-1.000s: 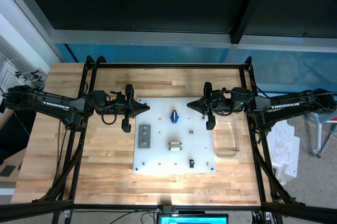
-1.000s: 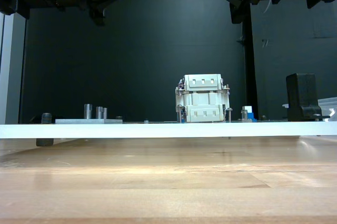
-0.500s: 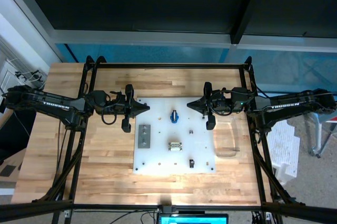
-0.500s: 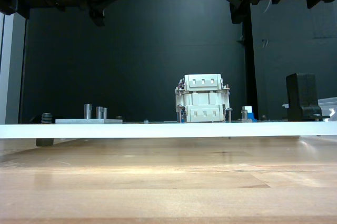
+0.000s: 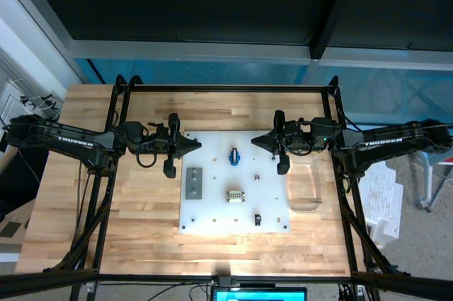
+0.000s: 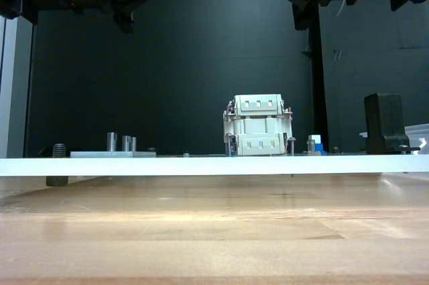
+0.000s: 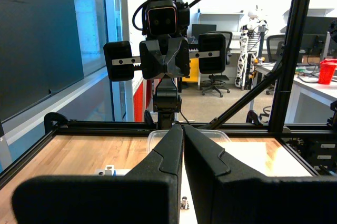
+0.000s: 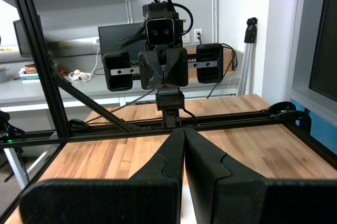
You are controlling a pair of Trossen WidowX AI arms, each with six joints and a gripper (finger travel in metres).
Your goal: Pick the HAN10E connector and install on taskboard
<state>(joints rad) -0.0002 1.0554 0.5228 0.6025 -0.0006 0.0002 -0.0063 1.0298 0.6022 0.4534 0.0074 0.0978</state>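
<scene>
Nearest to me is the bare wood of the table (image 5: 127, 230). On it lies the white board (image 5: 212, 216), raised slightly off the wood on short feet. A small black part (image 5: 258, 219) stands close to the board's front edge.

Just behind that part, near the middle of the board, stands the pale connector (image 6: 258, 104). From table height it shows as the upper tier of a two-tier block, seated squarely on the beige socket (image 6: 258, 143) that is fixed to the board. From above I cannot tell the two tiers apart. To their left a grey metal block (image 5: 193, 182) lies flat on the board. Farther back a blue knob (image 5: 234, 156) stands upright.

My left gripper (image 5: 192, 144) hangs high over the board's far left corner, pointing inward. It is clenched, and its fingers (image 7: 168, 153) press flat against each other. My right gripper (image 5: 256, 140) hangs at the same height over the far right part of the board, facing the left one. It is clenched in the same way. Both are well above and apart from the connector.

A clear plastic tray (image 5: 306, 207) lies on the wood just beside the board's right edge.
</scene>
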